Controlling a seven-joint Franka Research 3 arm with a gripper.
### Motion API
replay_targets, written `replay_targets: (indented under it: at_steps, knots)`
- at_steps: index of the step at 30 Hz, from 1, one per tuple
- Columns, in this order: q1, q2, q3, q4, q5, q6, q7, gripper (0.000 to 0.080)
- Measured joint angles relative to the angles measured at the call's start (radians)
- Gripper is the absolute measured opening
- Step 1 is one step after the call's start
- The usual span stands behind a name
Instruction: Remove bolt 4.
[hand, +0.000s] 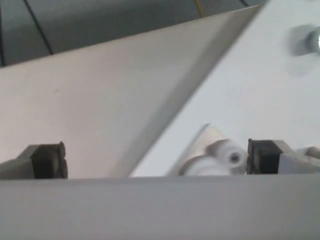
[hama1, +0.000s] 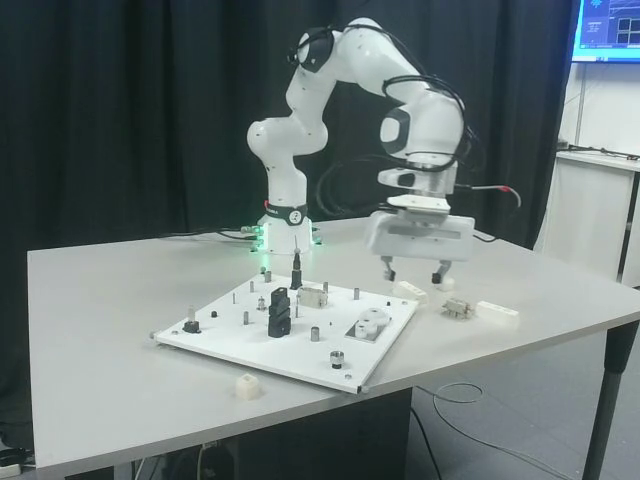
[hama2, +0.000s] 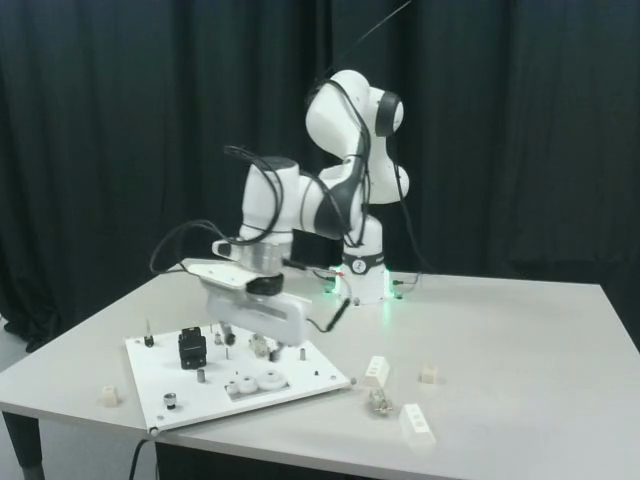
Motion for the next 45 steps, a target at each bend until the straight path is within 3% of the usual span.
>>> replay_targets:
  at_steps: [17,26,32,45]
  knots:
    - [-0.131,0.014,0.001,0.065,0.001,-0.018,0.07,0.08]
    - [-0.194,0.049,0.004,0.105,0.016,-0.017,0.252,0.08]
    - [-0.227,0.083,0.007,0.135,0.056,-0.017,0.306,0.08]
    - [-0.273,0.173,0.01,0.209,0.206,-0.021,0.354,0.08]
